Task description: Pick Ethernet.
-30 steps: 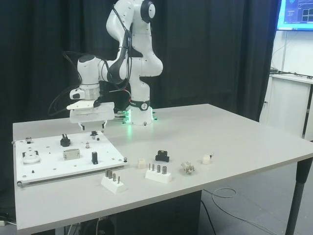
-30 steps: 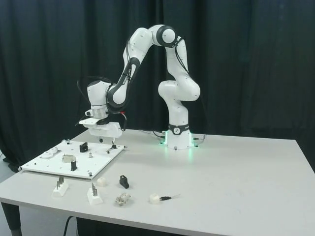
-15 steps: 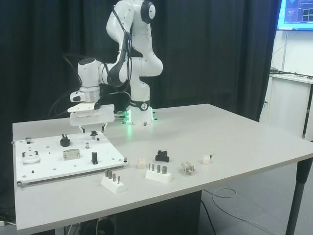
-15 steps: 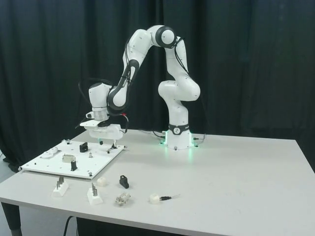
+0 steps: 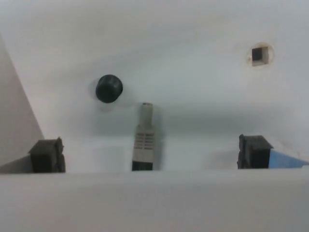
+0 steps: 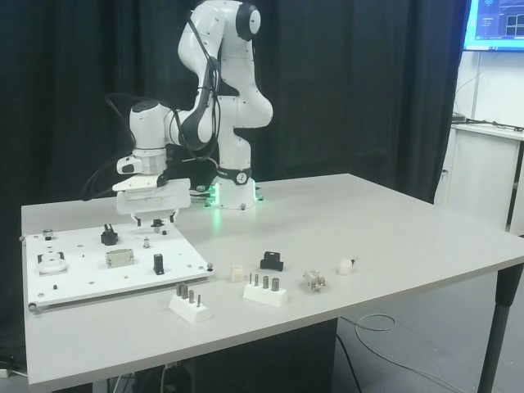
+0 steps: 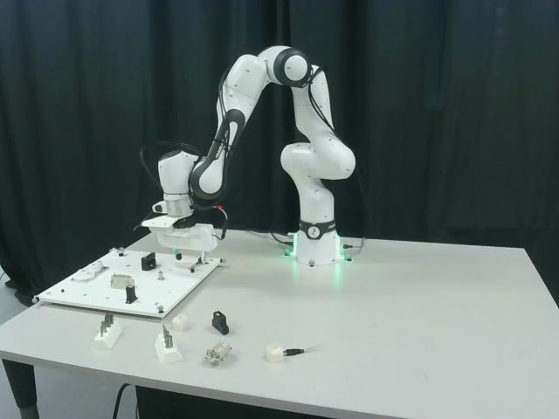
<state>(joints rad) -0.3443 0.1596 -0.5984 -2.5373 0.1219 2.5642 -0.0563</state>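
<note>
In the wrist view a grey Ethernet plug with a ribbed boot lies on the white board. It sits between my two black fingertips, touching neither. My gripper is open and holds nothing. From the room views the gripper hangs low over the far right corner of the board. The hand hides the plug in both room views.
A black round knob and a square hole lie close to the plug. The board also carries a black part, a metal socket and a black post. White pin blocks and a black bracket sit in front.
The hand has shifted slightly to the left above the board's far edge. The fingers stay open and nothing on the table has moved.
</note>
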